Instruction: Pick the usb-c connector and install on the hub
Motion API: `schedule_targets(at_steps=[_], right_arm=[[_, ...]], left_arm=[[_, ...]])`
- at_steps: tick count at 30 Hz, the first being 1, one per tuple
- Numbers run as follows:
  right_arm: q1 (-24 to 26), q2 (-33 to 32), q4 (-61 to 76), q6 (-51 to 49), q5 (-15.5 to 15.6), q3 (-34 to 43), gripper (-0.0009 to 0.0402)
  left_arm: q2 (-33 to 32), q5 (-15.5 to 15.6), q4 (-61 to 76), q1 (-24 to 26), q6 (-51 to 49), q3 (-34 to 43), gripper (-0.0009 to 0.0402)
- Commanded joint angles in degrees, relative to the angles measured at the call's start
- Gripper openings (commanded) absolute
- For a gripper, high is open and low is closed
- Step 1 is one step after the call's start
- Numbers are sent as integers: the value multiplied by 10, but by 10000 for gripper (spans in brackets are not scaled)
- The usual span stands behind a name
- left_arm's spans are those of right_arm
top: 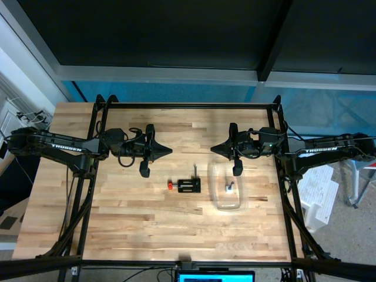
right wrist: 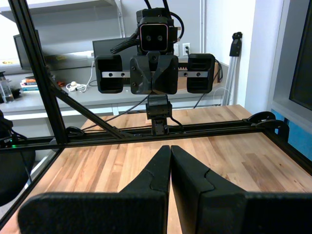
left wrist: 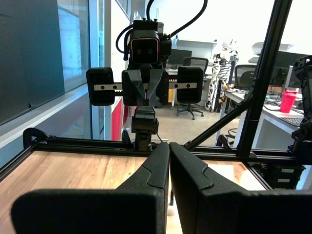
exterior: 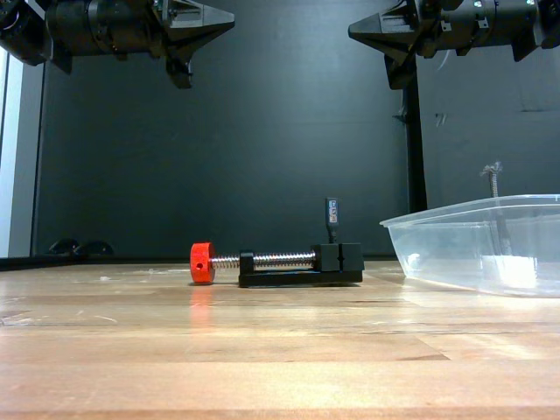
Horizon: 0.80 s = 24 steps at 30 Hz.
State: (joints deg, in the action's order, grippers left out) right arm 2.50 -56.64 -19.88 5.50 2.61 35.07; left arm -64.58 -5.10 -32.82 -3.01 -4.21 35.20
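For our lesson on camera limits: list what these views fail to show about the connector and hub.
usb-c connector, lying free in the clear tub: too small in the high view to tell its orientation.
Hub, upright in the clamp: ports too small.
Left gripper, right gripper, shut, high over the table: wrist views show neither part.

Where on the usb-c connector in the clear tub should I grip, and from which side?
Probably the thin stalk of the usb-c connector, which stands above the rim of the clear tub. Take it from straight above, since the tub walls block a side approach. The right gripper, jaws shut, hovers high by the tub's far edge. The left gripper, also shut, hangs high left of the vise.
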Motion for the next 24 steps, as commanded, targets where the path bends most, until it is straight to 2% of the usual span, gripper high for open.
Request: schedule_targets(at_steps=[1, 16, 24], right_arm=[[0, 0, -1, 0, 0, 0, 0], [-1, 10, 22, 0, 4, 2, 0], [-2, 47, 225, -12, 4, 48, 0]], left_arm=[[0, 0, 0, 0, 0, 0, 0], [0, 0, 0, 0, 0, 0, 0], [0, 0, 0, 0, 0, 0, 0]])
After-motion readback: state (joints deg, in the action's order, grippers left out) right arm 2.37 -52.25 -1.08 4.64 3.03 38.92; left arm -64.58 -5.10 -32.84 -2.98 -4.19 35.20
